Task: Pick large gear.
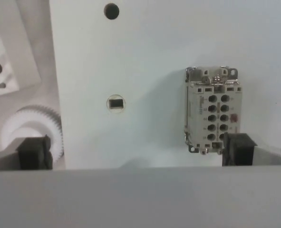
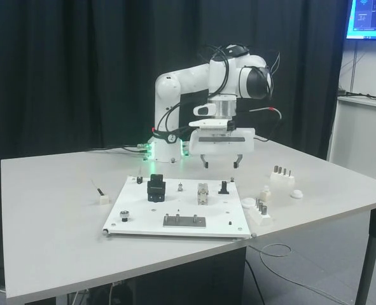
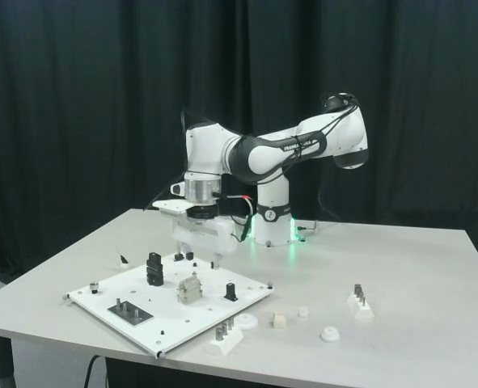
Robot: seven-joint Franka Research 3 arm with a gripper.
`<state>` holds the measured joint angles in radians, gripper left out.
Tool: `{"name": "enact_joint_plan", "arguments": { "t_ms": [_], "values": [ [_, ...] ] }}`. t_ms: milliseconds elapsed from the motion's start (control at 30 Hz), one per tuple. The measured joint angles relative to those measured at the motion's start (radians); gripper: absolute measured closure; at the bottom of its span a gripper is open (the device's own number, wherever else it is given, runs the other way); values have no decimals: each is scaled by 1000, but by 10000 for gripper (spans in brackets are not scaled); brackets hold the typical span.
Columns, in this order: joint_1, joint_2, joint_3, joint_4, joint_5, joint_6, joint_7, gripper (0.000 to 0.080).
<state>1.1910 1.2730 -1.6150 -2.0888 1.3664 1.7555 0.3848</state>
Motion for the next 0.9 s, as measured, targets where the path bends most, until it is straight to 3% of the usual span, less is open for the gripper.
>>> {"name": "enact_joint_plan", "arguments": {
  "t_ms": [900],
  "values": [
    [16,-1,-12,9,-1,-2,3,3]
  ]
}}
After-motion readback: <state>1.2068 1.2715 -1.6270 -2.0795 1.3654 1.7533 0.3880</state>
